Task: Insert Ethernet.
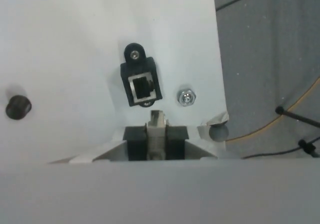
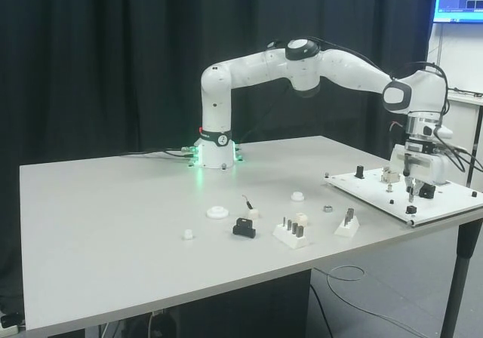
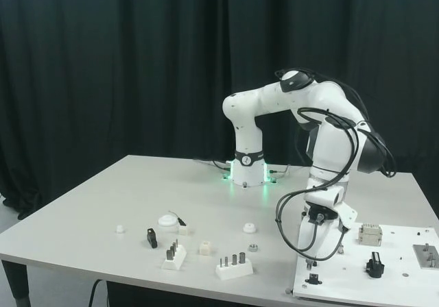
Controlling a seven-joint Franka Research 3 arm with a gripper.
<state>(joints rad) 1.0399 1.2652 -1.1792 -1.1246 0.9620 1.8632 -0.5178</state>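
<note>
My gripper (image 1: 156,143) is shut on the Ethernet plug (image 1: 156,120), whose tip sticks out between the black pads. The black Ethernet socket (image 1: 141,86) is screwed to the white board (image 1: 65,44), its opening facing the camera. The plug's tip is just short of the socket and does not touch it. In the first room view the gripper (image 2: 411,193) hangs upright over the small black socket (image 2: 410,209) near the board's front corner. The second room view shows the gripper (image 3: 313,259) just above the socket (image 3: 313,277).
Beside the socket are a nut (image 1: 186,97), a black knob (image 1: 18,107) and the board's corner clamp (image 1: 215,128). Black cables (image 1: 295,116) cross the grey table past the board's edge. Other fixtures (image 3: 374,264) stand on the board; small parts and white holders (image 2: 291,232) lie mid-table.
</note>
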